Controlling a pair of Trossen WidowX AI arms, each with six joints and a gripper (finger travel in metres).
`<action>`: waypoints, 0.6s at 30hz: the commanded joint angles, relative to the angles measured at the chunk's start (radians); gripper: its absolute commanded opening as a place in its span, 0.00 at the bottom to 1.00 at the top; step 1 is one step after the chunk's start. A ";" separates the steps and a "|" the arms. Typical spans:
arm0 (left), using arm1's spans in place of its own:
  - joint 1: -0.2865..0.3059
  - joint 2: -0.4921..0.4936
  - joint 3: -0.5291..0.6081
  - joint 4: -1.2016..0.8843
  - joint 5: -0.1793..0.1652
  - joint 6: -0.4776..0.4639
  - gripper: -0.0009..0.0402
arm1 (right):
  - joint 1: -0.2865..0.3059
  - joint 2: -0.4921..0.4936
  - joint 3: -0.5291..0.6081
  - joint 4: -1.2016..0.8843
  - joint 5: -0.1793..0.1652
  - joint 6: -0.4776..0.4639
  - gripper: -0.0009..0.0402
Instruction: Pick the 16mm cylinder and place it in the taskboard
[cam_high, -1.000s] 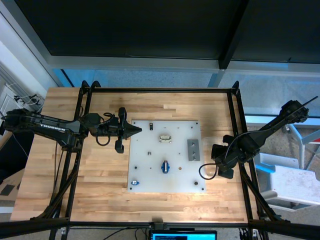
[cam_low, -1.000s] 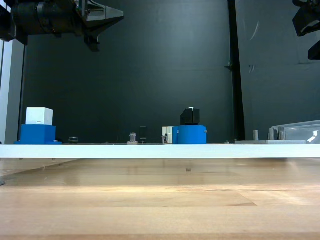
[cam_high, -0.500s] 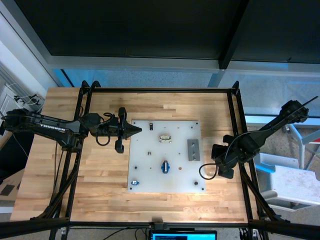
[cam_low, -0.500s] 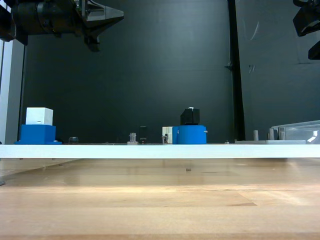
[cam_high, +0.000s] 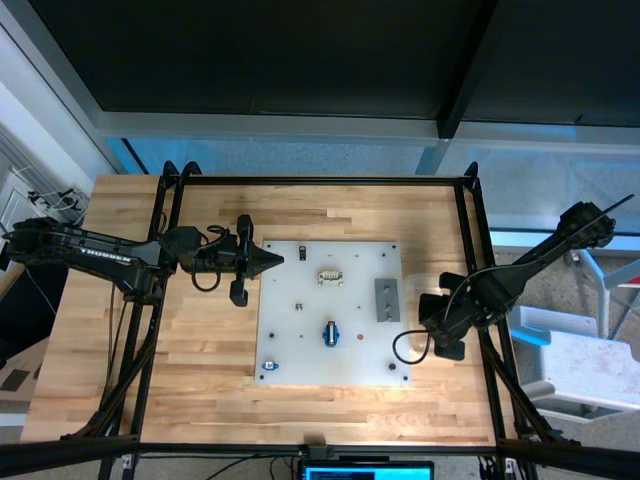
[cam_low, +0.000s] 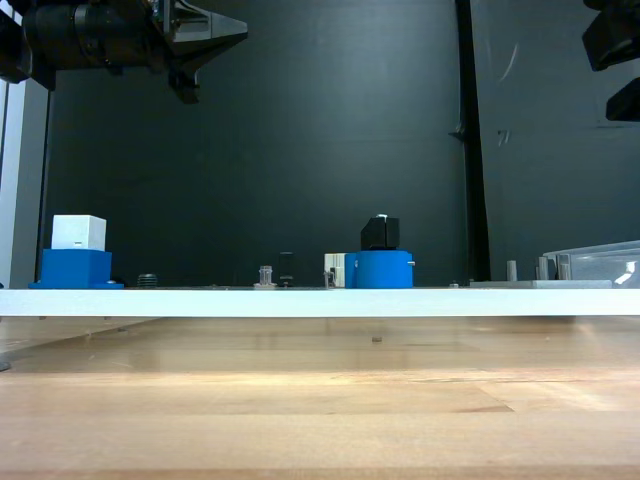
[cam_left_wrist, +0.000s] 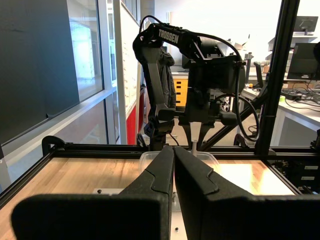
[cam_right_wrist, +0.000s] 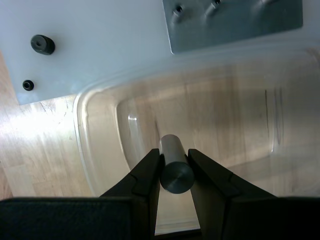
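I have the right pincer (cam_right_wrist: 172, 159) clenched on the cylinder (cam_right_wrist: 175, 170), its two fingers (cam_right_wrist: 145, 175) pressing the grey metal peg from either side with the round end face toward the wrist camera. The cylinder hangs over the clear plastic tray (cam_right_wrist: 97, 150), which sits on the wooden surface (cam_high: 200, 350) just beside the right edge of the white board (cam_high: 300, 340). The grey metal block (cam_high: 387, 298) lies on the board near that edge, close to the tray, with the blue part (cam_high: 330, 333) and the beige connector (cam_high: 330, 277) nearer the board's middle. My left pincer (cam_high: 270, 258) hovers high above the board's left edge, pointing toward the right arm, its fingers pressed together with nothing between them.
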 joint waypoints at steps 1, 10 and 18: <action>0.000 0.000 0.000 0.000 0.000 0.000 0.02 | -0.011 0.019 0.023 0.002 0.000 -0.030 0.06; 0.000 0.000 0.000 0.000 0.000 0.000 0.02 | -0.061 0.092 0.089 0.016 -0.005 -0.116 0.07; 0.000 0.000 0.000 0.000 0.000 0.000 0.02 | -0.107 0.168 0.146 0.029 0.000 -0.195 0.06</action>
